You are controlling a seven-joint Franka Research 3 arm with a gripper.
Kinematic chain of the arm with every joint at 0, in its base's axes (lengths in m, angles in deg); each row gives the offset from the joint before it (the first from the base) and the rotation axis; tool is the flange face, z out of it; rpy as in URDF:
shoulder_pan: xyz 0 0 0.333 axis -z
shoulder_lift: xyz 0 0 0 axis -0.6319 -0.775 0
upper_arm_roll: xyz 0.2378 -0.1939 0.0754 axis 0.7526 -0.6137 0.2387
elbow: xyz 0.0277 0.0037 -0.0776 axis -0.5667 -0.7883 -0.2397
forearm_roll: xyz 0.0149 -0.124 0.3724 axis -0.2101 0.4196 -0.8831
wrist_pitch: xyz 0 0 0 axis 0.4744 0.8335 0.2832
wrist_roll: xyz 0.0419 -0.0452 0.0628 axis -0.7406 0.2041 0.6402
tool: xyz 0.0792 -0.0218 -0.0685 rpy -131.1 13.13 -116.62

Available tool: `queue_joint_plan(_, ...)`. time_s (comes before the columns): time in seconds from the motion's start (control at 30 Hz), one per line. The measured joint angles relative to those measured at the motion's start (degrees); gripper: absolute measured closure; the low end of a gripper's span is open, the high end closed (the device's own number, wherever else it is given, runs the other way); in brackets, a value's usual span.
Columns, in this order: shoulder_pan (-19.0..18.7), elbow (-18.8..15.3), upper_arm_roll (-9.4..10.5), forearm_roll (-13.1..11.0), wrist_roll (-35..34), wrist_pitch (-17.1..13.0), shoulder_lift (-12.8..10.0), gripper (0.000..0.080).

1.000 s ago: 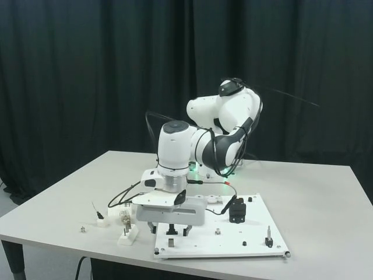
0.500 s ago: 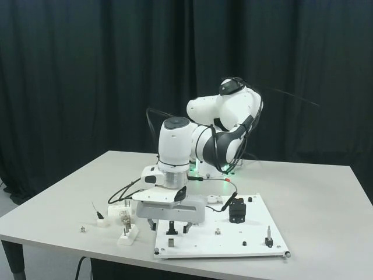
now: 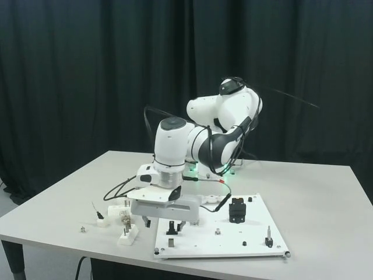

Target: Pick waterproof.

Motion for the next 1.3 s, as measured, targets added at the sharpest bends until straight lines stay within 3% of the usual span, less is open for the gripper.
queue_joint_plan(0.57, -0.6, -6.1, -0.96, 0.1, 3.6, 0.0, -0.1, 0.0003)
queue_joint_plan(1.3, -3.2, -15.2, -4.97, 0.1, 9.7, 0.0, -0.7, 0.0003)
